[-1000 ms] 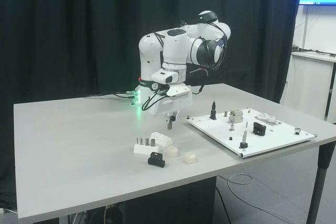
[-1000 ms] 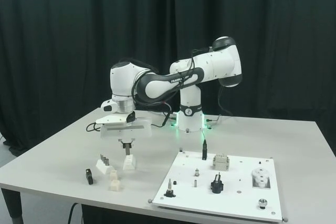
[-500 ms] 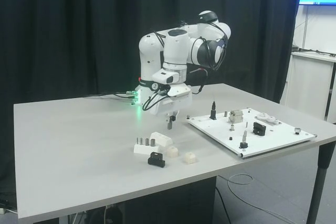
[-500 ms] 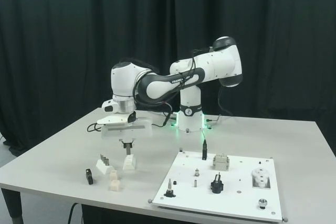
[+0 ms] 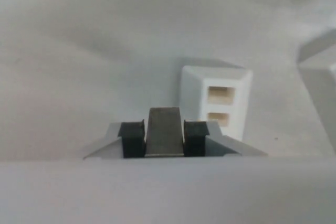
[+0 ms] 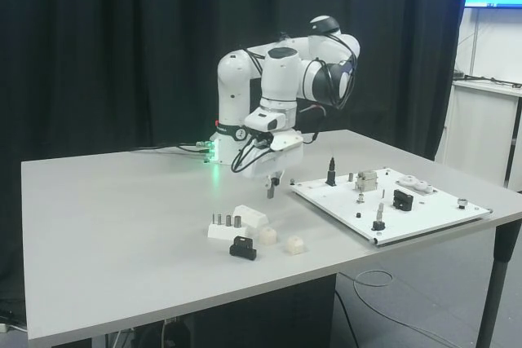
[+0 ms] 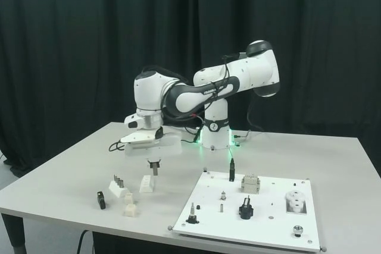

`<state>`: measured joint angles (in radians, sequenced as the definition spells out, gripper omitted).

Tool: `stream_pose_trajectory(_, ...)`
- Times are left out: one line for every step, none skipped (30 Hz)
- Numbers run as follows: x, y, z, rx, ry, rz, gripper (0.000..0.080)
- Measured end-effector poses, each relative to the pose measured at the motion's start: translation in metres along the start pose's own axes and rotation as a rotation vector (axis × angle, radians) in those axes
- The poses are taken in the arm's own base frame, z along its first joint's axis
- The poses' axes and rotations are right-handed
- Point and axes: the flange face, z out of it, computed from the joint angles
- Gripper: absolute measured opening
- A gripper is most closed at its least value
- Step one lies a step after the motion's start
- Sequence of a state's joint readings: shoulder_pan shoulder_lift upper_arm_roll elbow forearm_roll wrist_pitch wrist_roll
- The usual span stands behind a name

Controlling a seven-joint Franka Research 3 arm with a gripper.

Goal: Insert square peg 4.

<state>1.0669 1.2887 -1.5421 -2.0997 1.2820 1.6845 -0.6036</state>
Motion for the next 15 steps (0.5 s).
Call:
stream_pose_trajectory(-0.002,-0.002,0.000,0.001,-0.001,-0.006,0.0155)
stream_pose_trajectory(-0.005,-0.004,0.001,0.002,-0.002,-0.015,0.0155)
stream_pose_trajectory(-0.007,-0.006,0.001,0.003,-0.003,-0.027,0.0155)
stream_pose_trajectory(-0.010,-0.008,0.001,0.003,-0.003,-0.039,0.0155)
stream_pose_trajectory(-0.013,-0.011,0.001,0.003,-0.003,-0.055,0.0155)
stream_pose_trajectory(-0.015,-0.013,0.001,0.003,-0.003,-0.070,0.0155)
stream_pose_trajectory(-0.018,-0.016,0.001,0.003,-0.003,-0.085,0.0155)
stream_pose_trajectory(-0.021,-0.019,0.001,0.003,-0.003,-0.100,0.0155)
stream_pose_trajectory(-0.024,-0.021,0.001,0.003,-0.003,-0.114,0.0155)
stream_pose_trajectory(-0.027,-0.025,0.001,0.003,-0.003,-0.128,0.0155)
stream_pose_trajectory(-0.030,-0.028,0.001,0.003,-0.002,-0.140,0.0155)
stream_pose_trajectory(-0.034,-0.031,0.000,0.002,-0.001,-0.154,0.0155)
stream_pose_trajectory(-0.037,-0.034,0.000,0.000,0.001,-0.165,0.0155)
stream_pose_trajectory(-0.039,-0.037,0.000,-0.002,0.004,-0.174,0.0155)
stream_pose_trajectory(-0.042,-0.040,0.001,-0.005,0.008,-0.184,0.0155)
